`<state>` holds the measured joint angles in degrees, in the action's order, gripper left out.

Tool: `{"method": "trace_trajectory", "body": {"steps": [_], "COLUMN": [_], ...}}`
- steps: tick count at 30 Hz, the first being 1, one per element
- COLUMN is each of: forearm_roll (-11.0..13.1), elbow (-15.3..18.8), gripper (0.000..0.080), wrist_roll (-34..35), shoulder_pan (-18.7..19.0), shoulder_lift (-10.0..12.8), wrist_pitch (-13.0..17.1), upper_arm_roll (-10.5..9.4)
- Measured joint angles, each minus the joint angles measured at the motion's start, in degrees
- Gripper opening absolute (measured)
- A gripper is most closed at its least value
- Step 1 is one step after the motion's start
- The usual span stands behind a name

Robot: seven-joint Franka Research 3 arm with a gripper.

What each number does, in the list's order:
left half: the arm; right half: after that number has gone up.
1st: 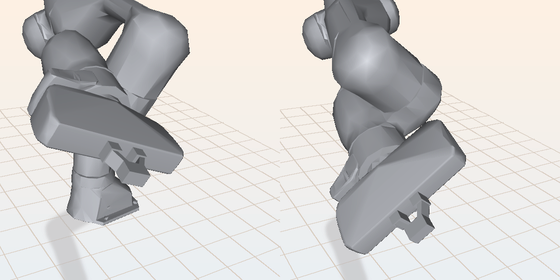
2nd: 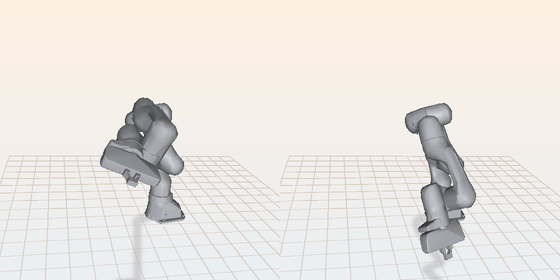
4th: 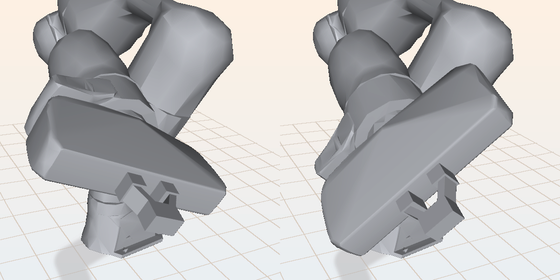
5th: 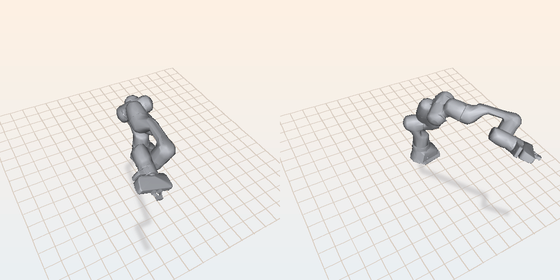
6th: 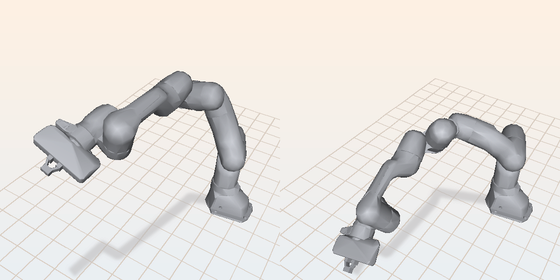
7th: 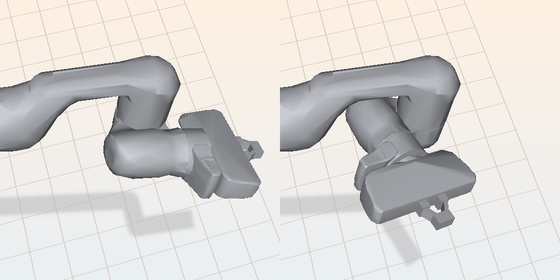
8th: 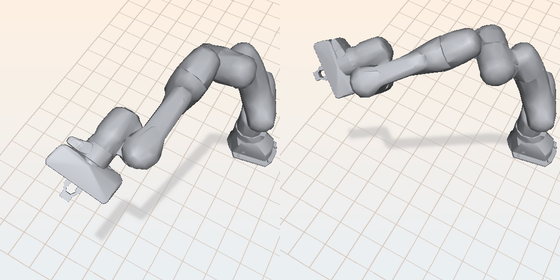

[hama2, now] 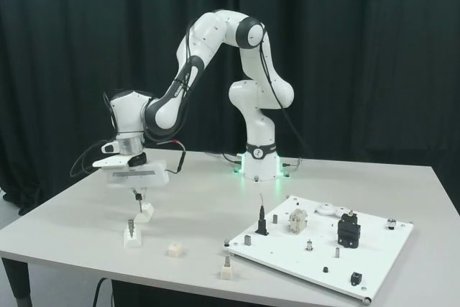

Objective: Pick square peg 1.

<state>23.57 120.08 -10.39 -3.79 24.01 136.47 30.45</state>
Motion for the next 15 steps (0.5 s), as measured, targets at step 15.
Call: {"method": "trace_trajectory", "body": {"steps": [15], "forearm_roll": [-2.40], "elbow": [0.02], "gripper": [0.0028], "wrist_roll": [0.14], "shoulder_pan": [0.10], "shoulder_lift": [-3.58], "wrist_pitch": [-3.15], "upper_arm_roll": [1.08]}}
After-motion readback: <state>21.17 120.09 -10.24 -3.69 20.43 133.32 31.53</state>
